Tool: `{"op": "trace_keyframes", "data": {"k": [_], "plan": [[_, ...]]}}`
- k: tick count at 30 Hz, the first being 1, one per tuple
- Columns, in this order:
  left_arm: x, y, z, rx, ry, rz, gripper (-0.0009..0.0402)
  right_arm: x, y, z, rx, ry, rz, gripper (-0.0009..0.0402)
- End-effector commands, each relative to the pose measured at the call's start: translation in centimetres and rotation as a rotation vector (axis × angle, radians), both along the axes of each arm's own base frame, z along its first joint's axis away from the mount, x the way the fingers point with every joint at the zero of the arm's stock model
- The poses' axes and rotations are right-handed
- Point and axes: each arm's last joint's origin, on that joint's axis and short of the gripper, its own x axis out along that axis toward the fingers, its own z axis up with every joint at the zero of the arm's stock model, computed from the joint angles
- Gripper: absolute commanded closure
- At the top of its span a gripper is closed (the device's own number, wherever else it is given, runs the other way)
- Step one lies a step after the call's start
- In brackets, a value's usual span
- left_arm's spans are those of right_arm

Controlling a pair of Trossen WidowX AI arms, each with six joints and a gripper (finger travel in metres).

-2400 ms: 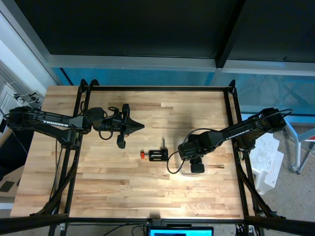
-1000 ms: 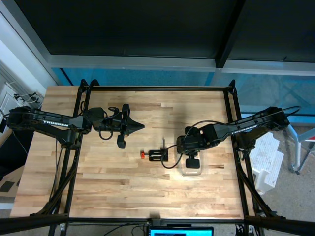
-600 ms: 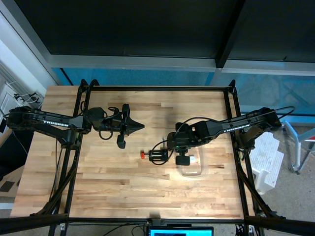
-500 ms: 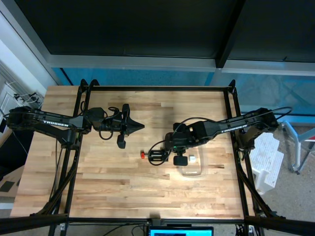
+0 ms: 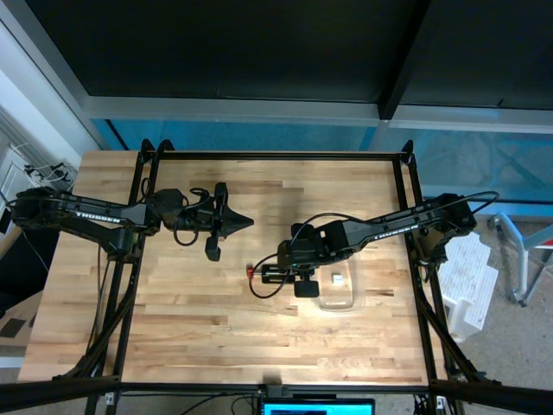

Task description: Pick the usb-c connector and install on the hub

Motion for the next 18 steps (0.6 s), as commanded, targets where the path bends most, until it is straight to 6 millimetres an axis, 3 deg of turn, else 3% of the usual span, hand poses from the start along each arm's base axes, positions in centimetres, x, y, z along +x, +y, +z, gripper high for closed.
{"op": "trace_keyframes", "data": {"k": [1,18], "plan": [[0.01,0.01,0.00,0.000,0.000,0.000,0.0393,0.01,0.06,-0.02,-0.002,-0.002,0.003,0.0393],[0.01,0.01,0.01,0.000,0.000,0.000,0.0393,0.47,0.04,-0.93,-0.017,0.018,0.004,0.0393]]}}
